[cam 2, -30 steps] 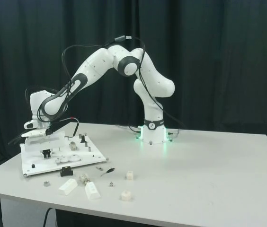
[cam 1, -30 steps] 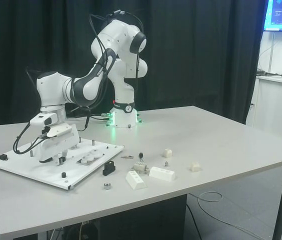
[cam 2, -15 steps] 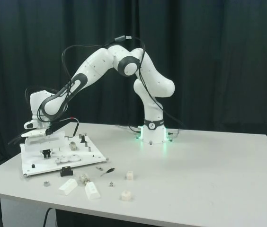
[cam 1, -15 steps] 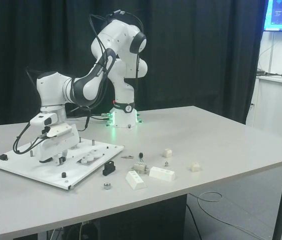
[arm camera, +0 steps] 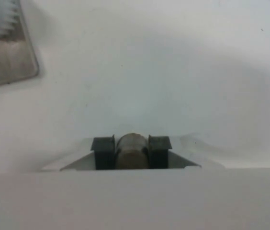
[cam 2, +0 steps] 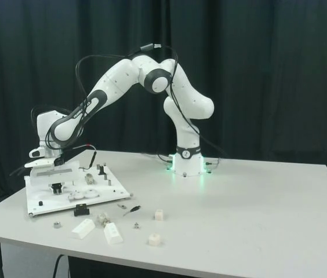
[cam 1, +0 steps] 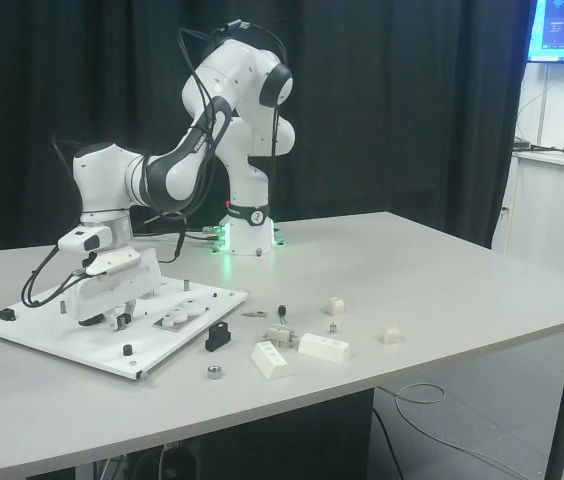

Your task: Remove round peg 4.

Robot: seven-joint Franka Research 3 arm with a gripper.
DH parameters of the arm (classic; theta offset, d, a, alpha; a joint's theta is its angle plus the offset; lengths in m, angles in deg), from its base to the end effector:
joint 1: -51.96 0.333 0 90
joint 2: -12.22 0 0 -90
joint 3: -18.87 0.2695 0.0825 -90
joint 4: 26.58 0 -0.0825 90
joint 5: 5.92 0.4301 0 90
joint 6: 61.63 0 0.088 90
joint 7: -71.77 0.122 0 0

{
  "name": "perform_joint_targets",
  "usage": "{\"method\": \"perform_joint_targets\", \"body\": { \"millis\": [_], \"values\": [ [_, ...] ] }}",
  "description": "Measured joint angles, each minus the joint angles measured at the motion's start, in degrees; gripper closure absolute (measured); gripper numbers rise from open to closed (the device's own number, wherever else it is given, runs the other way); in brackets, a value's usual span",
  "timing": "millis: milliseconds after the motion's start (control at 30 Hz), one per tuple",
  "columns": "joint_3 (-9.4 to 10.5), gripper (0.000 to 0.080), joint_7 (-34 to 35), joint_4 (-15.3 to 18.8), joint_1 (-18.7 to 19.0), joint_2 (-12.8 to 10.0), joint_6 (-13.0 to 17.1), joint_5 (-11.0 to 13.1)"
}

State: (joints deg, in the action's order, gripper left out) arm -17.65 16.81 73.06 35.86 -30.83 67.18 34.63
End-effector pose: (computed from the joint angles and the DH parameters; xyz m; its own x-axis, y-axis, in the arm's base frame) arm 0.4267 -0.5092 0.1255 0.9505 -0.3064 0.0520 -0.3003 -0.9486 -0.0999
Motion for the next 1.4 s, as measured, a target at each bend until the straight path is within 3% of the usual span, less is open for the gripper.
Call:
{"method": "perform_joint_targets", "body": {
  "millis": [333,1400],
  "values": [
    [-0.01,0.0656,-5.19,-0.01,0.07,0.04,-0.08,-0.16],
    [-0.02,0.0656,-5.73,0.15,0.02,0.10,0.13,0.29]
  ]
}}
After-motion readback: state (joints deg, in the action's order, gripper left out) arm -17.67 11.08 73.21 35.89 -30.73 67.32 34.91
